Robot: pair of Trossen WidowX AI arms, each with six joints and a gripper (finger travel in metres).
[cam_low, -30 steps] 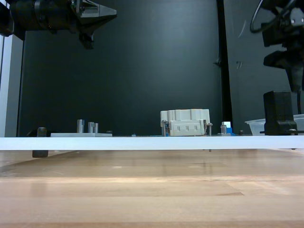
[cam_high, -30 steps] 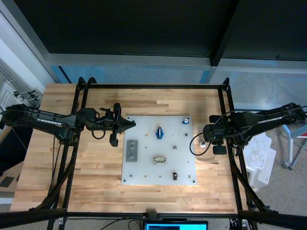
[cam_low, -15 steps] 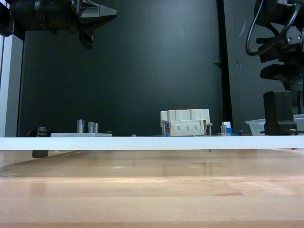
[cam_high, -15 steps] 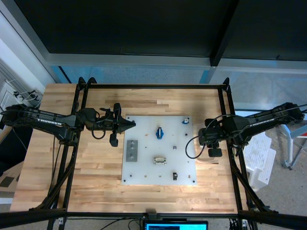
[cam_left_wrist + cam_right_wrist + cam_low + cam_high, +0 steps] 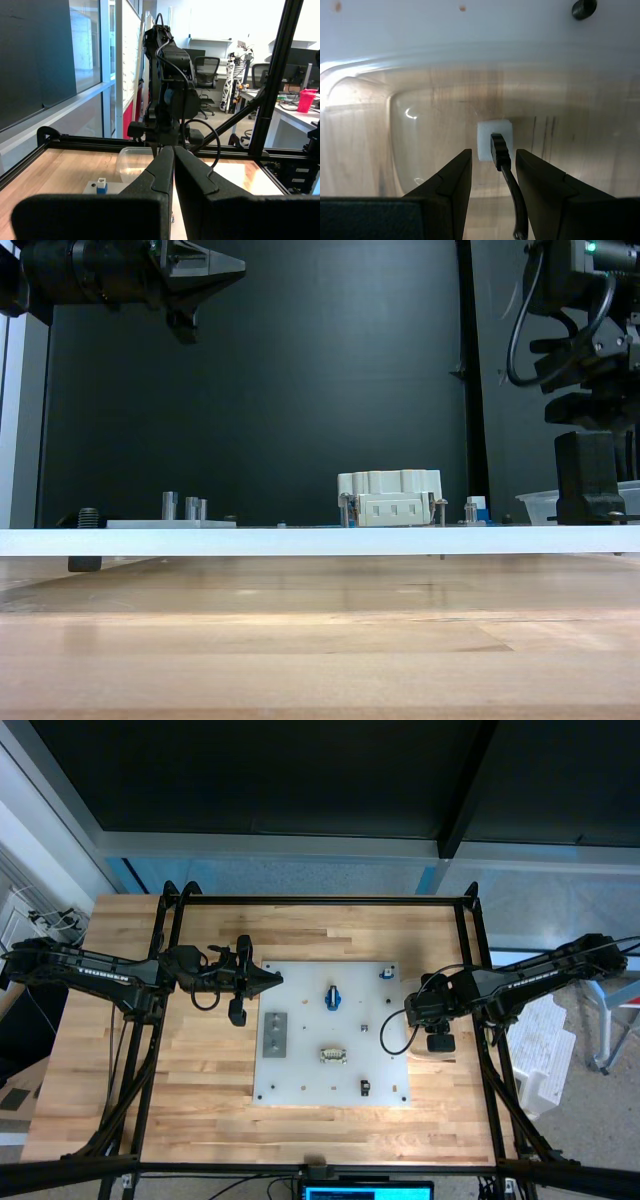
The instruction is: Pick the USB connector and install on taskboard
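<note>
The right hand point(image 5: 492, 153) hangs low over the clear tray point(image 5: 395, 102), which lies on the wooden surface point(image 5: 200, 1080) just beside the taskboard's point(image 5: 300, 1070) right edge. Its fingers point(image 5: 451, 175) are spread. The USB connector point(image 5: 498, 146) shows between them, with a gap on either side. The connector is in the tray, its tip at a small white square piece point(image 5: 486, 134) and its dark cable point(image 5: 515, 200) trailing back toward the wrist.

The left hand point(image 5: 270, 980) is held high above the surface, just off the taskboard's far left corner. It points across toward the right arm, and its fingers point(image 5: 162, 167) are pressed together on nothing.
</note>
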